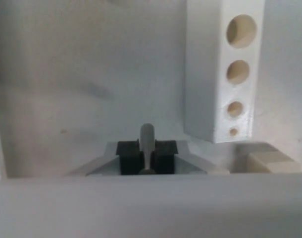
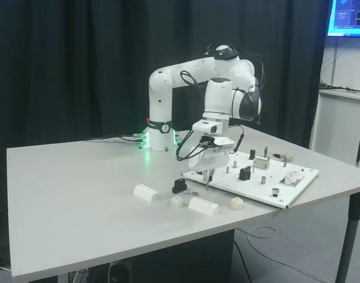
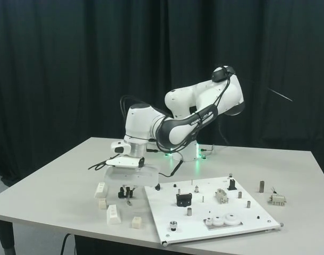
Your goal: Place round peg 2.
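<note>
While our white arm (image 3: 178,119) is reaching low over the near edge of the grey table (image 2: 79,188), we are holding our gripper (image 1: 147,157) just above the surface, its two black fingers (image 1: 128,156) closed on a slim grey round peg (image 1: 147,144) that is standing upright between them — the wrist view is showing its rounded tip sticking out past the pads. Beside the peg, close to the gripper, a white block with four round holes (image 1: 225,69) is lying on the table, the holes graded from large to small along one face. Seen from the first room view, the gripper (image 2: 207,177) is hanging at the corner of the white assembly board (image 2: 286,188), with the peg pointing down near the board's edge. Several small white blocks (image 2: 147,191) are sitting loose on the table in front of the board — one long, others cube-like. Green lights are glowing at the arm's base (image 2: 157,140)
</note>
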Available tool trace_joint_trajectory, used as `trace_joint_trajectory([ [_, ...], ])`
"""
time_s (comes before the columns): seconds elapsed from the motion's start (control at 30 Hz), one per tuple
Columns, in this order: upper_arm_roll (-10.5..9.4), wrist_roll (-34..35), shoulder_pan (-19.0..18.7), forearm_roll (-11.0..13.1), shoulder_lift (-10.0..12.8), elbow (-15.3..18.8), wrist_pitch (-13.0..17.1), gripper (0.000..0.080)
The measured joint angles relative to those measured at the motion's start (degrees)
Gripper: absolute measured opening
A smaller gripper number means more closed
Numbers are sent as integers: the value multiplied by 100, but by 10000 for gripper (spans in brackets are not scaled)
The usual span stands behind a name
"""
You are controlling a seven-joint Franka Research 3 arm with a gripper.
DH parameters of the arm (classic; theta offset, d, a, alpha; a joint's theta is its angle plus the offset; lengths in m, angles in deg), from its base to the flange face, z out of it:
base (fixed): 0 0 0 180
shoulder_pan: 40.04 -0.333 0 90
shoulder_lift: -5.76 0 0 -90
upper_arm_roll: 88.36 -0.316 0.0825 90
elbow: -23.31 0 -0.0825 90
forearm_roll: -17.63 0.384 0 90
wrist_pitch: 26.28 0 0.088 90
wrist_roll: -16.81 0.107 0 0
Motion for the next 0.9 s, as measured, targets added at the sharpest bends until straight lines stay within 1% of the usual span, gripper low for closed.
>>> trace_joint_trajectory([
  [0.43, -10, -42, 333, 0, 47, -343, 1, 61],
  [0.9, -93, -42, 611, 0, 92, -609, -14, 61],
])
